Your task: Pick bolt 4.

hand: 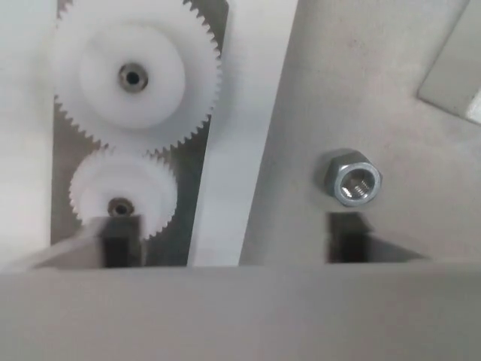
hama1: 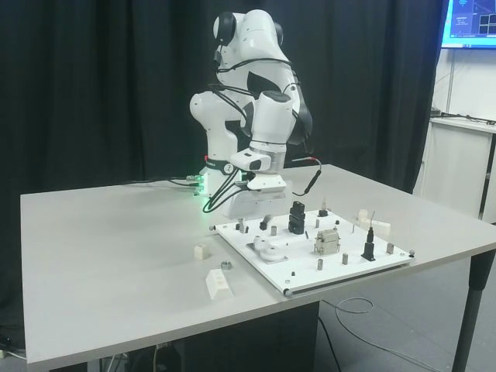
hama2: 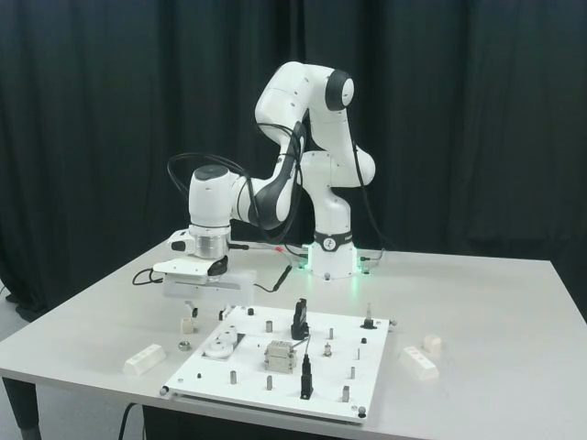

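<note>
Below the wrist camera I see my fingers [hand: 235, 239] spread open, one tip over the small gear [hand: 122, 194], the other just beside a hex nut [hand: 352, 179] lying on the desk [hand: 361, 90] off the white board's edge [hand: 240, 150]. I cannot tell which part is bolt 4; no bolt shows between the tips. I judge it stands upright among the small pegs on the board [hama2: 284, 367], farther in from this edge. Both room views show the gripper [hama2: 204, 295] held above the board's corner, which the wrist view cannot.
</note>
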